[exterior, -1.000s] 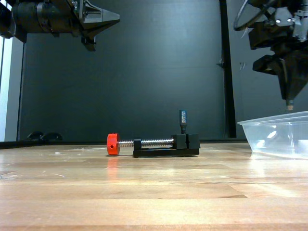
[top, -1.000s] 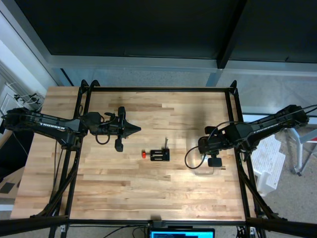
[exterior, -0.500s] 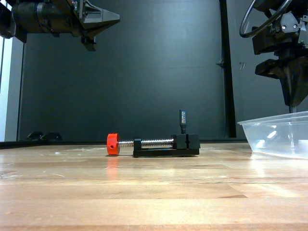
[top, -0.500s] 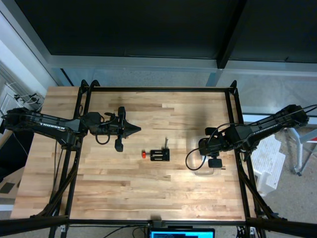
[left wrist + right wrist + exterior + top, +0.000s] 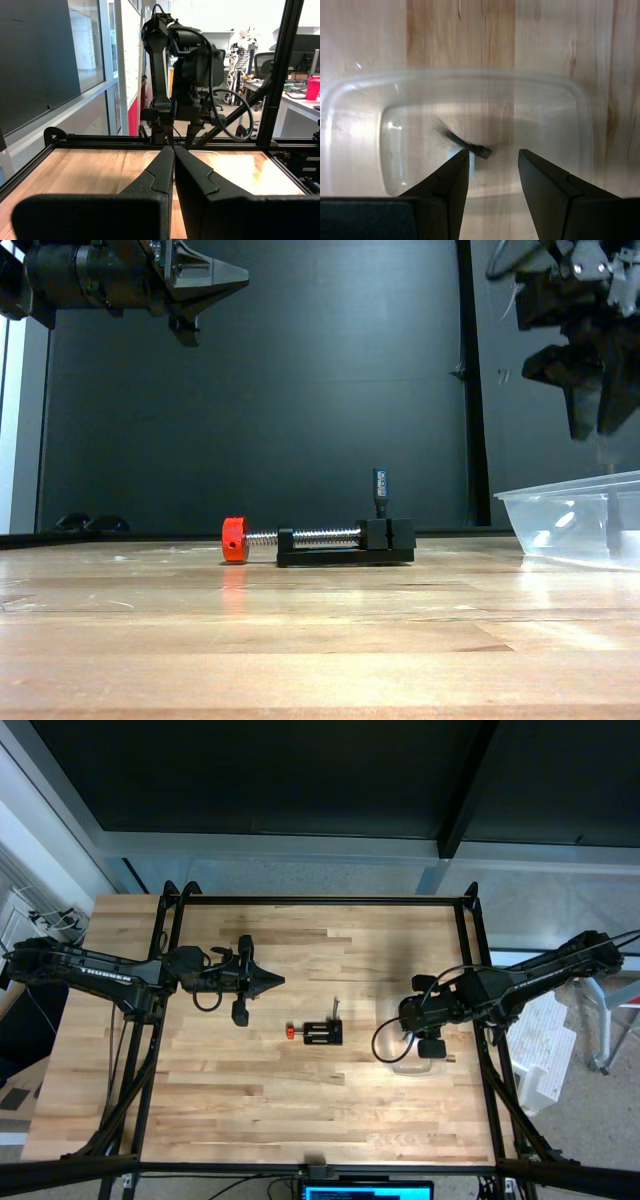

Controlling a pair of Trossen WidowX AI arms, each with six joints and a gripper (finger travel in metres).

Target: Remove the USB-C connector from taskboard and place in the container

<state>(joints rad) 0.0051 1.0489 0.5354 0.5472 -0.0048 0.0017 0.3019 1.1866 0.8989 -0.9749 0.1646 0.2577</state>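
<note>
Right jaws gape over the three-o'clock container (image 5: 560,515) so the USB-C connector (image 5: 475,147) drops in; left jaws clenched, idle at nine o'clock.

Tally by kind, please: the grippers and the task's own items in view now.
grippers: 2 (left gripper shut, high at the left; right gripper open above the container)
taskboard: 1
container: 1
USB-C connector: 1, in the container
total: 5

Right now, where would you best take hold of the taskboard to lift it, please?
Pinch the taskboard across its black body's long sides, from straight above: it lies flat, with the knob and screw sticking out at one end. The open right pincer hangs over the container; the shut left pincer is parked high.
</note>
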